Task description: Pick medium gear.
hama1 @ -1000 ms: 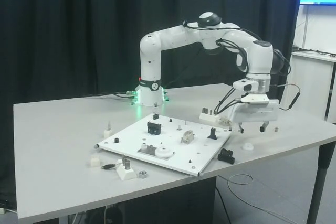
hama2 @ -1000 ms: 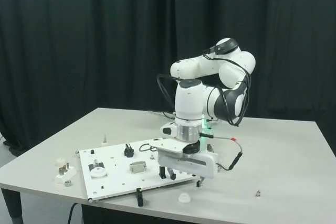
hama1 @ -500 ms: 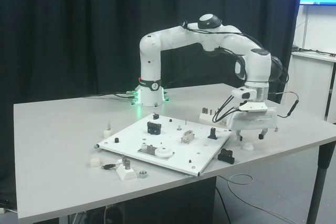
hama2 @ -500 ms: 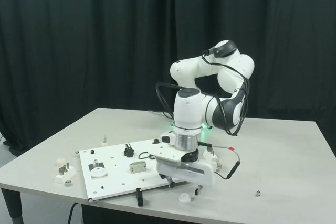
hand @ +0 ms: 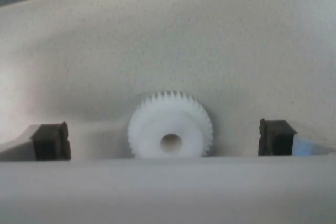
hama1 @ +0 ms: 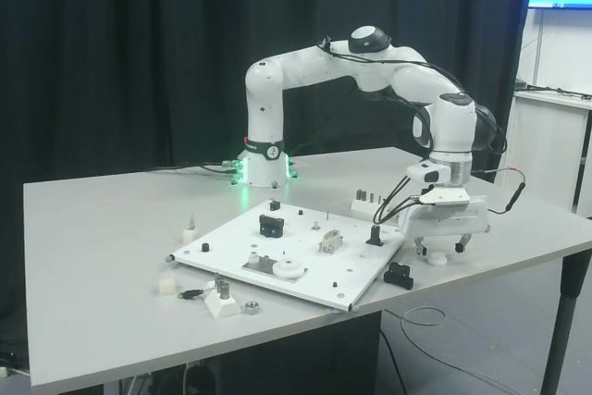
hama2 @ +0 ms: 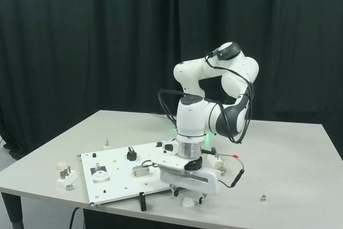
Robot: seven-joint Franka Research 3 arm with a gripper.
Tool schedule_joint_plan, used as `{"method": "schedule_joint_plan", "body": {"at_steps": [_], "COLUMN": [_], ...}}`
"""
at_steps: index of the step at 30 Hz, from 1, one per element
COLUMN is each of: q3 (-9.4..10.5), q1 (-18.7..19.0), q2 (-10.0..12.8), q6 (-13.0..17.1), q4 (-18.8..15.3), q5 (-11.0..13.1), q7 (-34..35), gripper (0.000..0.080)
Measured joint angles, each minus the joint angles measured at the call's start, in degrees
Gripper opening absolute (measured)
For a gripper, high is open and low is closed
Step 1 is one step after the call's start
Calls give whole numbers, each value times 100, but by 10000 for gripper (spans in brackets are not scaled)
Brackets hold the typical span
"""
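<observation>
White medium gear (hand: pixel 169 132) lies flat on grey table (hand: pixel 220 35), between my 2 fingertips (hand: pixel 50 141). My gripper (hand: pixel 163 140) spread wide, straddling it, no contact yet — placed for closing on its toothed rim.

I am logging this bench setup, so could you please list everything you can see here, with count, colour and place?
Table: one, grey, under everything.
Board: one, white, on the table, carrying small fixtures.
Large gear: one, white, on the board's near part.
Medium gear: one, white, on the table off the board, between the fingertips.
Black clip: one, black, on the table by the board's corner.
Pin block: one, white, on the table beside the board.
Curtain: black, behind the table.
Arm: one, white, bolted on the table.
Gripper: one, open, fingertips black, straddling the medium gear.
</observation>
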Motion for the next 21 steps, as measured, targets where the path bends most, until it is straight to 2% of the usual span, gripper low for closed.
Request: {"method": "schedule_joint_plan", "body": {"at_steps": [20, 21], "q3": [148, 153], "q1": [-13, -14], "q2": [29, 29], "q6": [183, 190], "q4": [-38, -42], "q5": [4, 4], "q7": [1, 4], "gripper": [800, 685]}}
